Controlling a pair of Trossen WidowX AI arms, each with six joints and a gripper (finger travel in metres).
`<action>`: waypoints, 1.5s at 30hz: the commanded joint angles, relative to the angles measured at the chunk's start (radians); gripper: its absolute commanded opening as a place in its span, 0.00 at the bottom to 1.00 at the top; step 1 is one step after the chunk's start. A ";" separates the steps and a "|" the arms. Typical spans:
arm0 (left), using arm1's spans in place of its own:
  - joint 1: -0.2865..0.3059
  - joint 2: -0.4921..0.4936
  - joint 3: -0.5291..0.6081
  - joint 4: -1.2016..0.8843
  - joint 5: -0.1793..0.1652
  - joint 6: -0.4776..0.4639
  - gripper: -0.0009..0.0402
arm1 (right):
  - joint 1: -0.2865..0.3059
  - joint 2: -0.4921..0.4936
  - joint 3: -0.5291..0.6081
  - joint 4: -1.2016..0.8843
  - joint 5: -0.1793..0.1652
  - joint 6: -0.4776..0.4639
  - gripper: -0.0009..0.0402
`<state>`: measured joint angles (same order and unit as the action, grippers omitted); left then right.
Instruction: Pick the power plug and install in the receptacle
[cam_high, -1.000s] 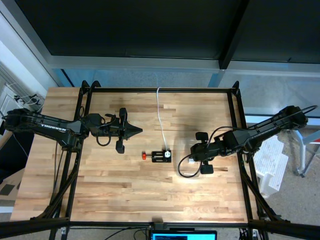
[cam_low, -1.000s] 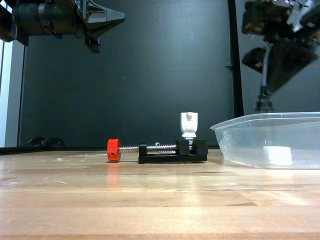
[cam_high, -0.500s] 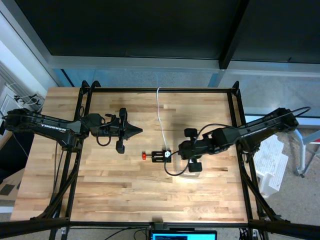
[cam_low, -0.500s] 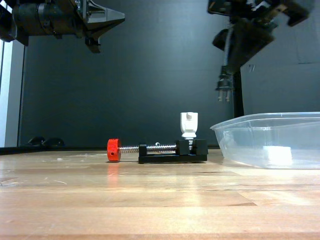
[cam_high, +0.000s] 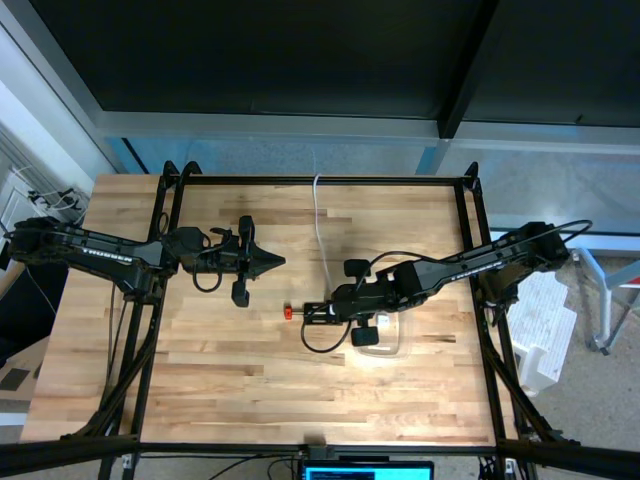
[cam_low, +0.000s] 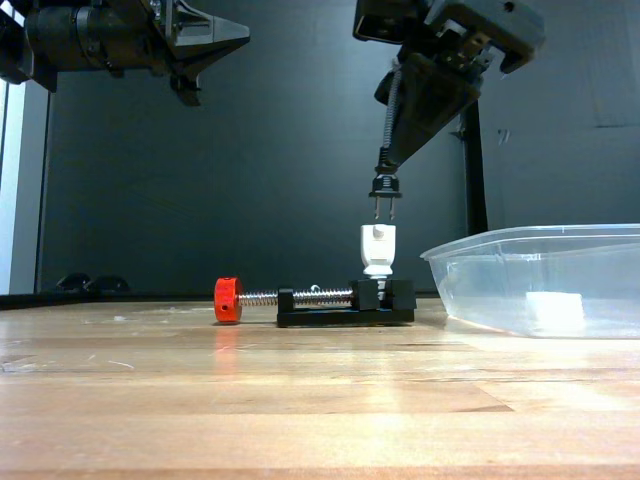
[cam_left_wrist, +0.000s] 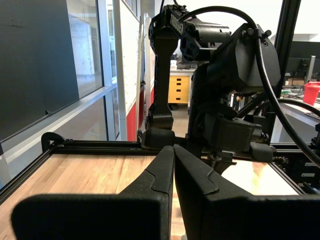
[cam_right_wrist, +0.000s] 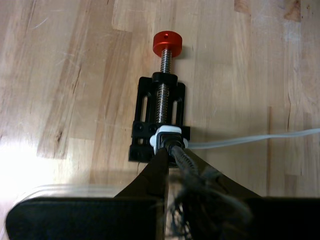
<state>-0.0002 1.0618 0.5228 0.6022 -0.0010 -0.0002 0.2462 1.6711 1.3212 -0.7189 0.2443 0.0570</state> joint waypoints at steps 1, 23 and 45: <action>0.000 0.000 0.000 0.000 0.000 0.000 0.02 | -0.003 0.010 0.008 0.003 0.000 -0.002 0.02; 0.000 0.000 0.000 0.000 0.000 0.000 0.02 | -0.011 0.022 -0.024 0.030 -0.001 0.048 0.02; 0.000 0.000 0.000 0.000 0.000 0.000 0.02 | -0.011 0.053 -0.040 0.050 -0.001 0.049 0.02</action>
<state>-0.0002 1.0622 0.5228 0.6018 -0.0010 -0.0006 0.2352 1.7107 1.2846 -0.6613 0.2478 0.1066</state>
